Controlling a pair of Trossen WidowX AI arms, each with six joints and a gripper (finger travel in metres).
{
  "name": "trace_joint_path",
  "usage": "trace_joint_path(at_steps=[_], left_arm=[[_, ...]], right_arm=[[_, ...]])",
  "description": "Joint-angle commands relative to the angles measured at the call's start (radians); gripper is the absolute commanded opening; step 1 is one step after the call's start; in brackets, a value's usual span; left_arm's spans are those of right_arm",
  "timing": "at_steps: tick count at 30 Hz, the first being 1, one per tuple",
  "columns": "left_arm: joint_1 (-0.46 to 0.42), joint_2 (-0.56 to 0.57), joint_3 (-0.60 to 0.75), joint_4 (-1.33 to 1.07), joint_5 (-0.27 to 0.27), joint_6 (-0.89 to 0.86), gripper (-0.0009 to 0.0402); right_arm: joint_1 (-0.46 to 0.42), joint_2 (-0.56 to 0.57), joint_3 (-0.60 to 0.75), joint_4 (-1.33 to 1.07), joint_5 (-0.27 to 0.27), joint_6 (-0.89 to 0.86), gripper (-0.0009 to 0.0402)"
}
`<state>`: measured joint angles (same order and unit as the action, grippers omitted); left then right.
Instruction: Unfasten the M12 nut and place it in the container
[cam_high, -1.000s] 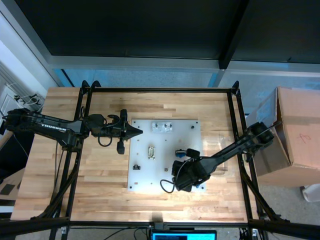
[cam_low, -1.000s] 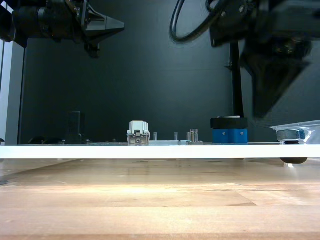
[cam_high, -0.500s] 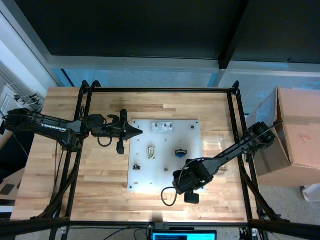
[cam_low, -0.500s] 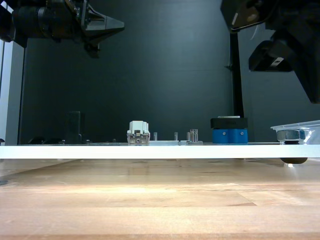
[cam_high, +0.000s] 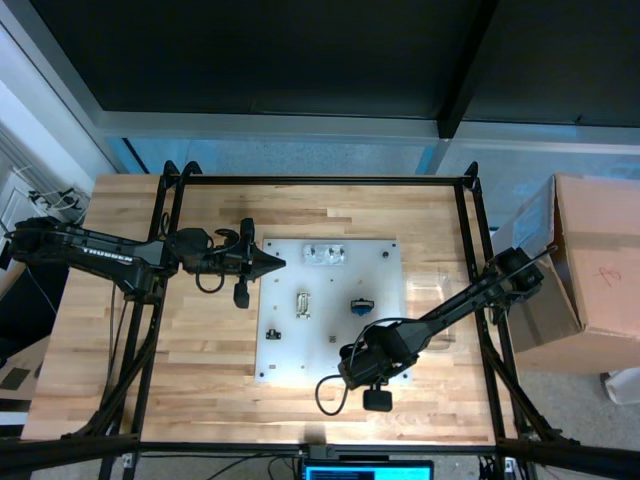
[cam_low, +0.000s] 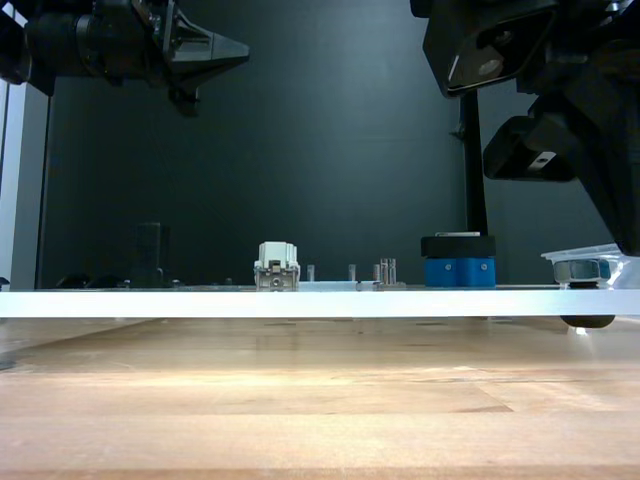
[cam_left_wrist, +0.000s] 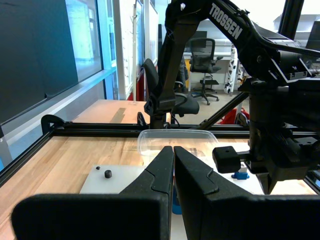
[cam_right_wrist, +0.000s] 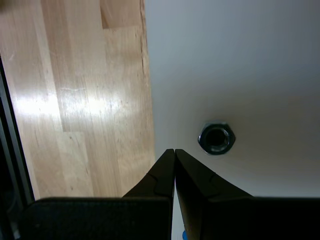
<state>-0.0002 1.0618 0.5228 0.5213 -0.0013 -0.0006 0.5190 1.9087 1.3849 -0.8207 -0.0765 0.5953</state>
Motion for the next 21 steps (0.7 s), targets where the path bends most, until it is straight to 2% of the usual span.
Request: trace_joint_path(at_steps=[1,4,7,17,18,19,21], left_arm=[[0.000,0.000,0.000,0.000,0.000,0.000,0.0000],[0.000,0.000,0.000,0.000,0.000,0.000,0.0000],[0.000,0.000,0.000,0.000,0.000,0.000,0.0000],[0.000,0.000,0.000,0.000,0.000,0.000,0.0000],[0.000,0.000,0.000,0.000,0.000,0.000,0.0000],[0.000,0.000,0.000,0.000,0.000,0.000,0.0000],[0.000,0.000,0.000,0.000,0.000,0.000,0.0000]], right_arm=[[-0.005,0.001,-0.010,0.002,0.005,-0.001,0.0000],[-0.007,0.001,-0.019,0.004,0.015,-0.002,0.0000],[-0.008,0.000,-0.019,0.003,0.055,-0.001,0.0000],[-0.011,-0.001,-0.020,-0.012,0.069,-0.003,0.0000],[-0.011,-0.001,-0.020,-0.021,0.092,-0.003,0.0000],[-0.011,-0.002,-0.019,-0.047,0.152,0.019,0.0000],[-0.010,-0.009,-0.006,-0.130,0.309,0.110,0.0000]])
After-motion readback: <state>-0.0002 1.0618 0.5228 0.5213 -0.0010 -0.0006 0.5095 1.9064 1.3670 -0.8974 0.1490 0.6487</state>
